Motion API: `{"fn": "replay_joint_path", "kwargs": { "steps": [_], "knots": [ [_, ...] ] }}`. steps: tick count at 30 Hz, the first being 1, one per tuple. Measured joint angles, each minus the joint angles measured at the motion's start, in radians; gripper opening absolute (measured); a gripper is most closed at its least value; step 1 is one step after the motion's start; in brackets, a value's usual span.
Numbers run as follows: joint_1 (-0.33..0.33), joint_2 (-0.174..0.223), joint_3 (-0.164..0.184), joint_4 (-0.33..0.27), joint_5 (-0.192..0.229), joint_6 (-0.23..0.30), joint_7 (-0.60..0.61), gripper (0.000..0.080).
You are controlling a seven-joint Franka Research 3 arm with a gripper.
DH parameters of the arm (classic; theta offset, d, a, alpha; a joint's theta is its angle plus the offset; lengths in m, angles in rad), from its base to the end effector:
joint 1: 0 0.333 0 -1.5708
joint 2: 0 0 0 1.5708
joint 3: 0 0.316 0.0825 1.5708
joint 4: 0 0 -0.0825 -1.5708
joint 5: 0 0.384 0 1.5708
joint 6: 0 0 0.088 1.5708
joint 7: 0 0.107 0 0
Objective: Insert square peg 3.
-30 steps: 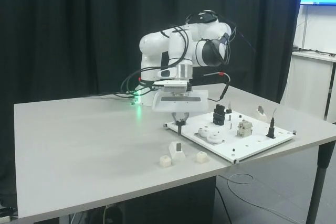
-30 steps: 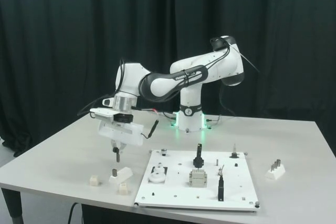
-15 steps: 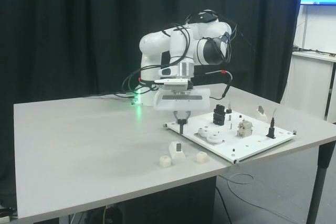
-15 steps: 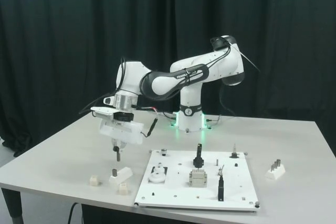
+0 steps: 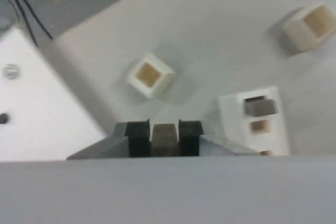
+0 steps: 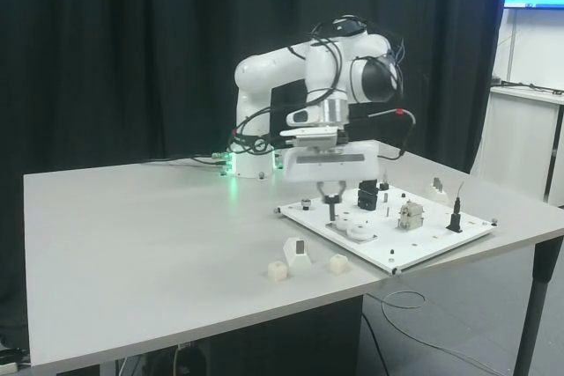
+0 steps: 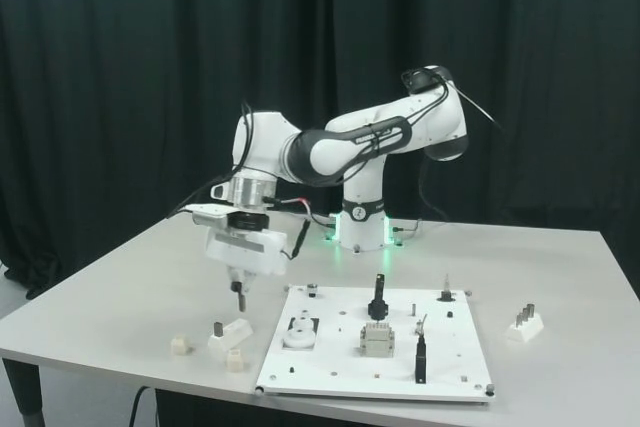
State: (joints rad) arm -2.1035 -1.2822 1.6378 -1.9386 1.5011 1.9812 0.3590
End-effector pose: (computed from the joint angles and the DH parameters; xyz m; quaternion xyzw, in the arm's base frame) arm 0.6136 -0.0984 0.2942 -0.7929 0.5906 -0.1406 0.0517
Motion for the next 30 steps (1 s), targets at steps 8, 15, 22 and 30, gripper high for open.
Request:
{"fn": "replay_joint_path", "kwargs": {
  "steps": [8,15,22,30],
  "knots": [
    [0.017,0.0,-0.002,0.062,-0.039,-0.013,0.119,0.0111],
    [0.034,0.0,0.0,0.122,-0.081,-0.025,0.295,0.0111],
    [0.038,0.0,0.014,0.197,-0.127,-0.027,0.484,0.0111],
    [0.037,0.0,0.041,0.28,-0.167,-0.027,0.656,0.0111]
  ]
}}
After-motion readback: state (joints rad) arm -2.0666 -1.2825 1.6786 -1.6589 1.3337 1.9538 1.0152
